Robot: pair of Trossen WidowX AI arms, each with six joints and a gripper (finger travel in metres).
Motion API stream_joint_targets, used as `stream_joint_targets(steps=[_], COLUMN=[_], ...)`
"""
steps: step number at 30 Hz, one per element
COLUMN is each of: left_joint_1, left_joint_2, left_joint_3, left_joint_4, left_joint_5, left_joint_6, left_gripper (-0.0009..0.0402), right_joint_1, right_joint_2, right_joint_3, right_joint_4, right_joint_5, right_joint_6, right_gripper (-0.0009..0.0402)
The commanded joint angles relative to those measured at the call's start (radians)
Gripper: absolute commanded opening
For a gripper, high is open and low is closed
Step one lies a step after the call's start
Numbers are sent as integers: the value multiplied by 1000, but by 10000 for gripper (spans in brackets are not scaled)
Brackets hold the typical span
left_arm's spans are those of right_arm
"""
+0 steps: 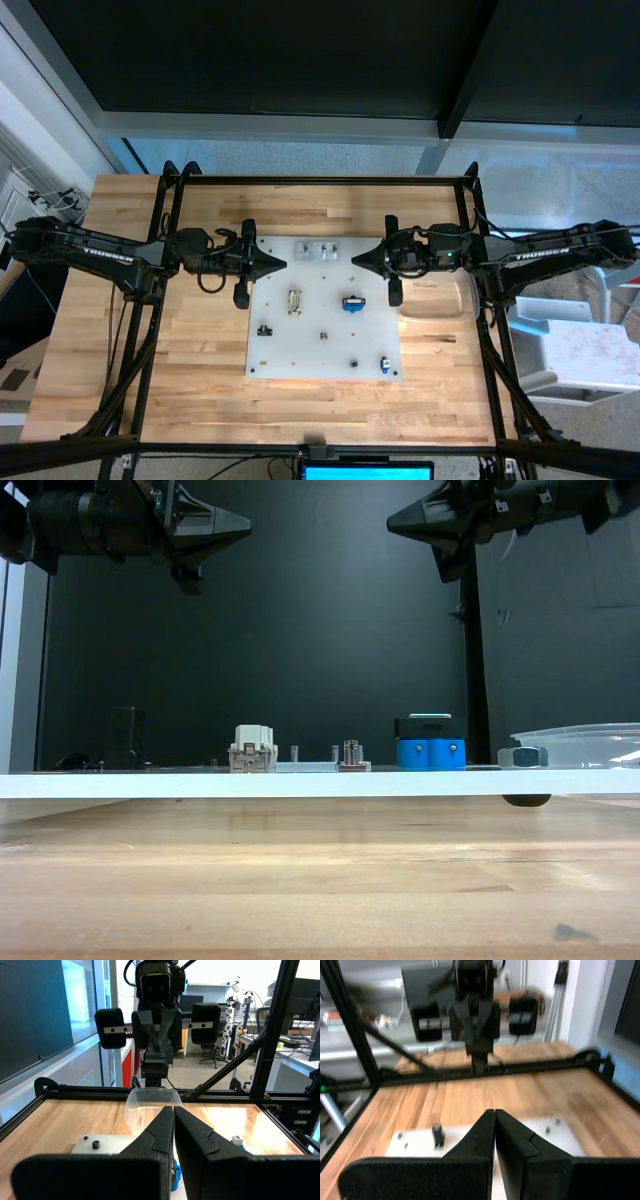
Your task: Unfasten the M12 fastener and place in the container
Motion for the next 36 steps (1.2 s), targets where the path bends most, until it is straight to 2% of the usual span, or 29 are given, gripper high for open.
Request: stream_joint_targets(steps=[1,14,36], left_joint_1=[0,0,0], left_joint_2=[0,0,0], left_joint_3=[0,0,0], left_joint_4=[0,0,0], left_joint_5=[0,0,0], left_joint_6=[0,0,0], left_gripper=[0,0,0], right_joint_1=[26,95,244], right_joint_2=[31,209,635], right_joint_3=[55,286,770], right_joint_4=[-118,-515,-1151], right_joint_5=[1,2,4], right_joint_6=[31,151,443], right_gripper=[0,0,0])
